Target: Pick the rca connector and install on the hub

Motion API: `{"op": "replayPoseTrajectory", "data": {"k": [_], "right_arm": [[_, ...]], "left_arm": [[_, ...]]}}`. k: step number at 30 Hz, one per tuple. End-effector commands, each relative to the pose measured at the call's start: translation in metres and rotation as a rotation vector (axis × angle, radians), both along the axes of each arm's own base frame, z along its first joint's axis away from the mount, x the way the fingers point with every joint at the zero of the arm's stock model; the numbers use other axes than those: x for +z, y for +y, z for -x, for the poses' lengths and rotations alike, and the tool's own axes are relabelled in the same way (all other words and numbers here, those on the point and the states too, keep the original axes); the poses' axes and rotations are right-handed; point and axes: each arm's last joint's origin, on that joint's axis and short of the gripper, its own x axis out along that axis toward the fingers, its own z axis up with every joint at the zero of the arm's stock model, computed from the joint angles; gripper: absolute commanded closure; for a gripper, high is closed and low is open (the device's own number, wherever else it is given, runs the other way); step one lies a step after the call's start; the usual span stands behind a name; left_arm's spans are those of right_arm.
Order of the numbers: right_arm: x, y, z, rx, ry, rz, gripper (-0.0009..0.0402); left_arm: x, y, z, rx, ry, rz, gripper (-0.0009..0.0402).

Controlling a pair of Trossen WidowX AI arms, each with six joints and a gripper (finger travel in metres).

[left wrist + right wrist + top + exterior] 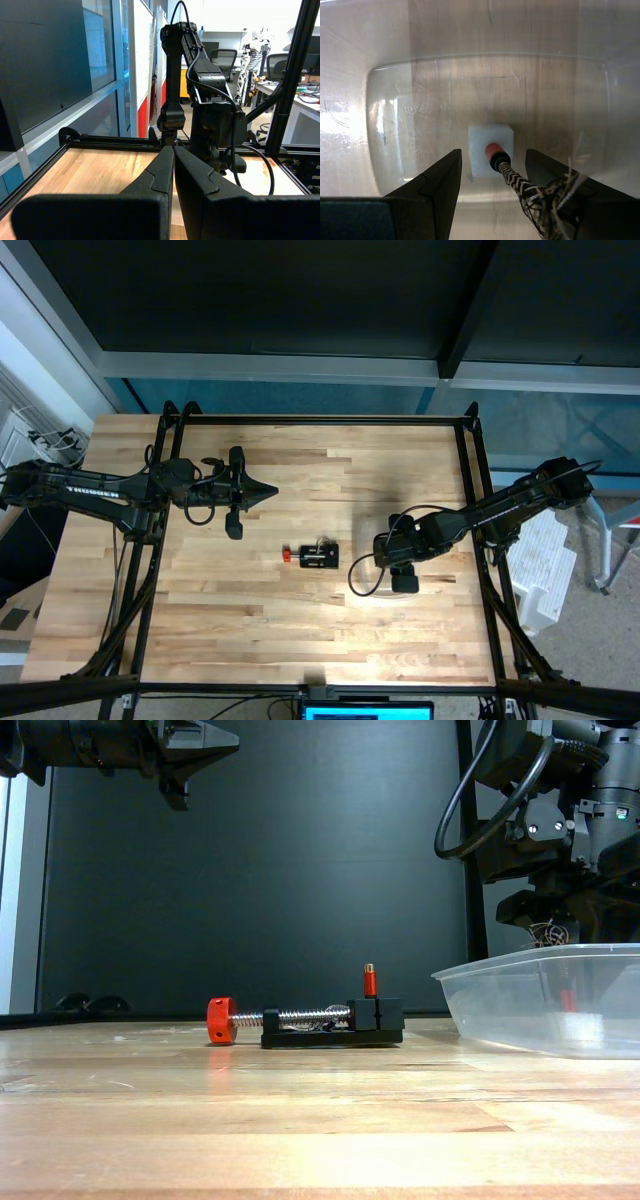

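From above, the hub (318, 558) is lying in the middle of the bench (250, 620), its red end pointing toward the left arm. The left gripper (268, 492) is hanging well apart from it, and the right gripper (400, 565) is pointing down near the hub's other end. At bench height, the hub is sitting flat with a red-topped post rising from it. A clear tray (500, 1005) is standing to its right, beneath the right gripper, with frayed wires showing above the rim. The left wrist camera is showing the left gripper's fingers pressed together on nothing, aimed across at the right arm (175, 75). The right wrist camera is looking down into the tray, where the right gripper's fingers are spreading wide on either side of the connector (499, 161). The connector's red tip is lying over a white square (480, 140), and there are gaps on both sides.
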Motion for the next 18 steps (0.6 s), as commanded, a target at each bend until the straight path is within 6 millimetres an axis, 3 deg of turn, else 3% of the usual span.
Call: {"op": "replayPoseTrajectory", "data": {"k": [1, 18], "right_arm": [[-0.0012, 0.0000, 0.0004, 0.000, -0.002, -0.001, 0.0223], [-0.0011, 0.0007, -0.0001, 0.002, -0.010, -0.003, 0.0305]], "left_arm": [[0.0000, 0.0000, 0.0000, 0.000, 0.000, 0.000, 0.0392], [0.0000, 0.0000, 0.0000, 0.000, 0.000, 0.000, 0.0392]]}}
